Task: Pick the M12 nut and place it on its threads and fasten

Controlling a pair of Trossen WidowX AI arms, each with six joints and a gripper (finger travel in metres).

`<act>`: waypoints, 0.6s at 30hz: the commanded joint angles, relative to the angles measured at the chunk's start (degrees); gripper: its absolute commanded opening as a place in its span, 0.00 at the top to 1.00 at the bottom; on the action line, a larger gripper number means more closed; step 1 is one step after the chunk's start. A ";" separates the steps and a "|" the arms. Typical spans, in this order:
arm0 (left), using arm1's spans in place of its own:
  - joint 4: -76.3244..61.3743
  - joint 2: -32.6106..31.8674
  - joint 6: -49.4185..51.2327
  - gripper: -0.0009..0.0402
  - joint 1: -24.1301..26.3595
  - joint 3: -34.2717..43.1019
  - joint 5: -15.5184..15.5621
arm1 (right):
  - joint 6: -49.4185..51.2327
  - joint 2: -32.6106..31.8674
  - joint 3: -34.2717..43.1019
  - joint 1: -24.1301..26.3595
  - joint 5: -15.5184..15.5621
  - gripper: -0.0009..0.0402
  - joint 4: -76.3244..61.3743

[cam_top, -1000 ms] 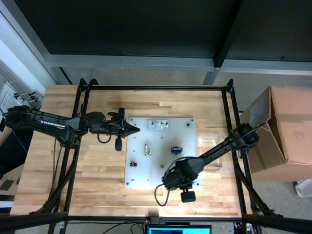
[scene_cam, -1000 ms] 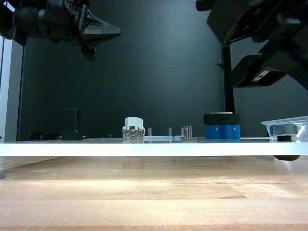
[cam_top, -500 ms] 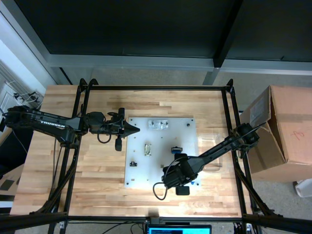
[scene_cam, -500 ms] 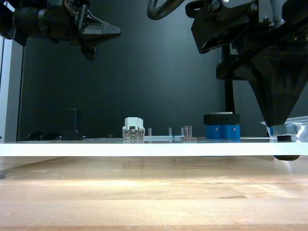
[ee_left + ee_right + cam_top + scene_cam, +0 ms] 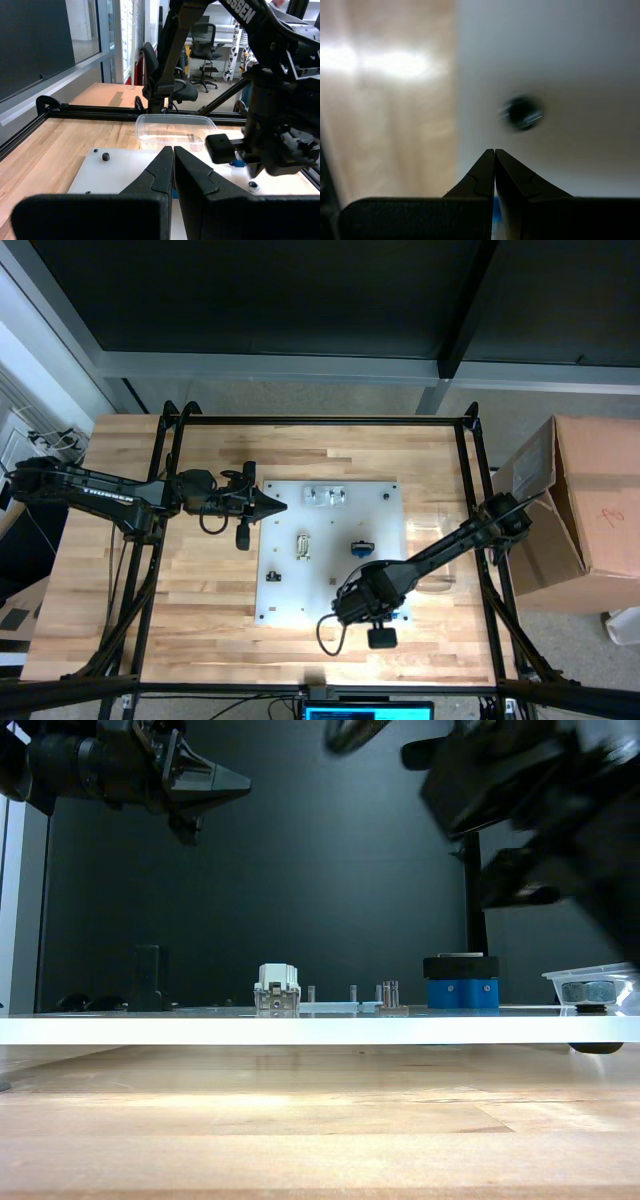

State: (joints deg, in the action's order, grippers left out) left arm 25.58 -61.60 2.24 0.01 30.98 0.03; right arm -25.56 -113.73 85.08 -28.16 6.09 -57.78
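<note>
- Right gripper (image 5: 494,152): fingers (image 5: 480,177) pressed together, holding nothing, above the white board (image 5: 570,60).
- Left gripper (image 5: 173,149): fingers likewise closed and empty, high over the board's left edge.
- Silver hex nut (image 5: 590,991) sits free on its black stud (image 5: 590,1008).
- Half a second ago the right fingertips pointed down at the nut; now they have swung off it, blurred.
- Clear tray (image 5: 170,125) lies beyond.

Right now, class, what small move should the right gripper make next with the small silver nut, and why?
Probably open the right gripper and lower it around the small silver nut: it is shut on nothing, clear of the nut, which sits atop the short black ribbed stud, not fully down. Left gripper hovers at the white board's left edge.
</note>
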 commanded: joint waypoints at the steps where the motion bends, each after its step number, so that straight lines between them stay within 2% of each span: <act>1: 0.00 0.00 0.00 0.98 -0.02 0.02 0.00 | -1.31 0.20 0.04 -0.11 -6.23 0.98 -0.24; 5: -0.02 0.00 0.00 0.98 -0.02 0.02 0.00 | -2.86 0.15 0.04 -0.09 -12.11 0.98 -0.11; 8: -0.02 0.00 0.00 0.98 0.00 0.02 0.00 | -2.60 -0.15 0.02 -0.13 -11.54 0.98 0.63; 11: 0.00 0.00 0.00 0.98 0.00 0.02 0.00 | -2.40 -0.15 -0.17 -0.15 -7.34 0.98 1.31; 14: -0.02 0.00 0.00 0.98 0.00 0.02 0.00 | 1.11 -0.13 -0.20 -0.17 3.15 0.98 1.29; 15: -0.02 0.00 0.00 0.98 -0.02 0.02 0.00 | 1.97 -0.13 -0.20 -0.22 5.51 0.98 1.22; 16: 0.04 0.00 0.00 0.98 0.00 0.02 0.00 | 2.25 -0.13 -0.20 -0.24 6.43 0.98 1.05; 18: 0.13 0.00 0.00 0.98 0.00 0.02 0.00 | 2.03 0.02 -0.20 -0.24 4.66 0.98 0.24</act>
State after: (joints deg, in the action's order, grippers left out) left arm 25.63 -61.60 2.24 0.01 31.00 0.05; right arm -23.42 -113.75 84.86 -28.38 12.03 -56.97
